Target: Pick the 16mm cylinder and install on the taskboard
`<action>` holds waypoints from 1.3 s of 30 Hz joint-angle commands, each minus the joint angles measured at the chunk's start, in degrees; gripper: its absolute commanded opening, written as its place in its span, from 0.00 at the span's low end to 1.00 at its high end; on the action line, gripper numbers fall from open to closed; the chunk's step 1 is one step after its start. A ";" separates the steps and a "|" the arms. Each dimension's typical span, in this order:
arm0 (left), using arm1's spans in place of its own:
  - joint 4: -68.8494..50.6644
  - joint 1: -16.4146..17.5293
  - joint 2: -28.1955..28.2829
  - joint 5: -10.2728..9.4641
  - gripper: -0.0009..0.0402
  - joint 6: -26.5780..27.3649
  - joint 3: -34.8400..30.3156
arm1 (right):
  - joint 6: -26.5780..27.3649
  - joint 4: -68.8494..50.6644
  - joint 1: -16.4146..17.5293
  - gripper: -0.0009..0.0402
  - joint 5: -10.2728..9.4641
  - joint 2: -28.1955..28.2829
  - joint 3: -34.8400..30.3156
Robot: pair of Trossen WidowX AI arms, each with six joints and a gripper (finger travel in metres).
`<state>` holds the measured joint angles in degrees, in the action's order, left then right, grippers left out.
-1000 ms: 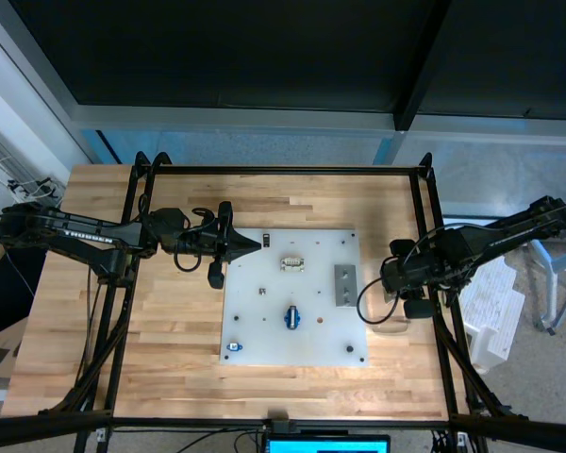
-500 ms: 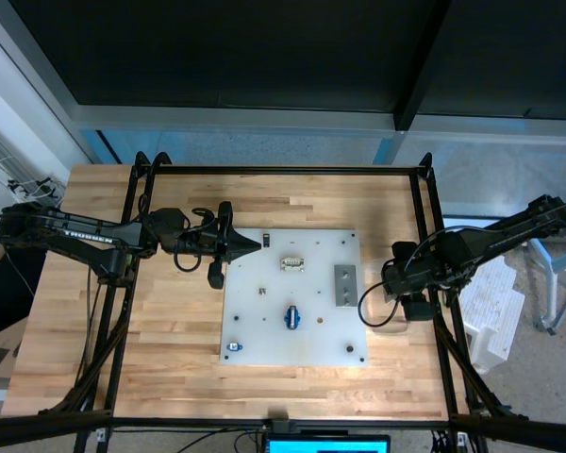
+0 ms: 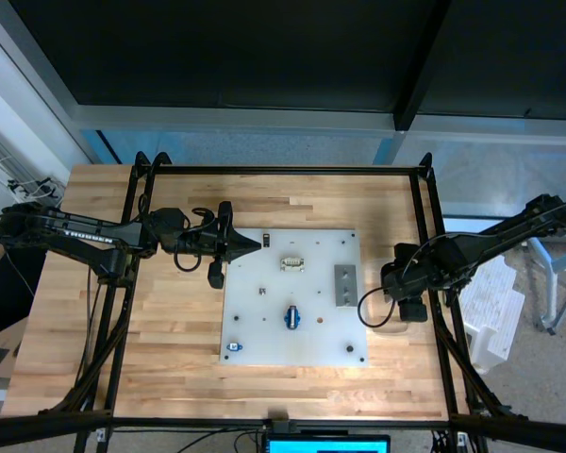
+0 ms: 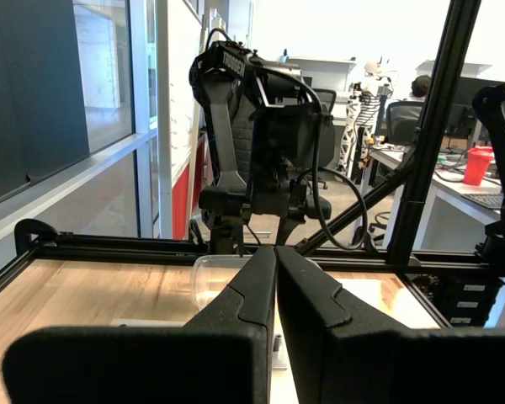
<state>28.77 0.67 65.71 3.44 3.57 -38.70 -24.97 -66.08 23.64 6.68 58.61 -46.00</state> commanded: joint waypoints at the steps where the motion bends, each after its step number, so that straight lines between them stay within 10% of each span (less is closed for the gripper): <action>1: 0.00 0.02 0.00 0.00 0.02 0.00 -0.02 | -1.01 1.53 0.42 0.59 -0.09 -0.02 1.97; 23: 0.02 0.00 0.00 0.00 0.02 0.00 -0.02 | -7.67 11.65 4.70 0.56 -0.24 0.00 12.37; 39: 0.02 0.00 0.00 0.00 0.02 0.00 -0.02 | -7.65 11.82 4.87 0.25 -0.22 0.00 12.46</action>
<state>28.77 0.67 65.71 3.42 3.57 -38.72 -32.67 -54.30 28.51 6.44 58.59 -33.52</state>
